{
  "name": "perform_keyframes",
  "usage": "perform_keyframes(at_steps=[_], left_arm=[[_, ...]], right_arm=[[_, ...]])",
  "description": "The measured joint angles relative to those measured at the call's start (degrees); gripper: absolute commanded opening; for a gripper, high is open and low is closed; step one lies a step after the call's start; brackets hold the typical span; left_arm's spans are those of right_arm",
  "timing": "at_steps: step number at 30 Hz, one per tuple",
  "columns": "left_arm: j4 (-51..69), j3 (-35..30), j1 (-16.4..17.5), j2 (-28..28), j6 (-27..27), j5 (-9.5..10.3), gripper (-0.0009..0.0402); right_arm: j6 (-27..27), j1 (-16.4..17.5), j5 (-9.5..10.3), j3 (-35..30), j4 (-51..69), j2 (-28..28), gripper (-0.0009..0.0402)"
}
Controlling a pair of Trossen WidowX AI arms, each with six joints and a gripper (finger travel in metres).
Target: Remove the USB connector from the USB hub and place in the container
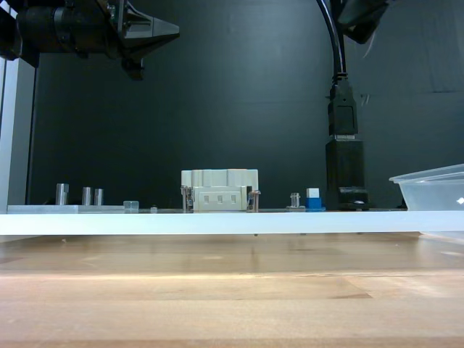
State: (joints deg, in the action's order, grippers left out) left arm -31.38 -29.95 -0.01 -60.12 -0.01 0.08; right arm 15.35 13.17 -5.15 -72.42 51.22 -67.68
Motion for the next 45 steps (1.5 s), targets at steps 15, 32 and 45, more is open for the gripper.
perform_keyframes(at_steps=[15, 32, 45], left_arm=[[0.0, 0.0, 0.0, 0.0, 0.0, -0.02, 0.0001], [0.0, 0.0, 0.0, 0.0, 0.0, -0.02, 0.0001], [0.0, 0.0, 0.0, 0.0, 0.0, 0.0, 0.0001]], right_arm=[[13.9, 15.8, -6.99, -0.2, 2.4, -7.8, 0.0114], [16.9, 19.0, -8.83, -8.5, 2.4, -20.0, 0.016], [15.8, 19.3, -8.76, -14.7, 2.1, -29.2, 0.016]])
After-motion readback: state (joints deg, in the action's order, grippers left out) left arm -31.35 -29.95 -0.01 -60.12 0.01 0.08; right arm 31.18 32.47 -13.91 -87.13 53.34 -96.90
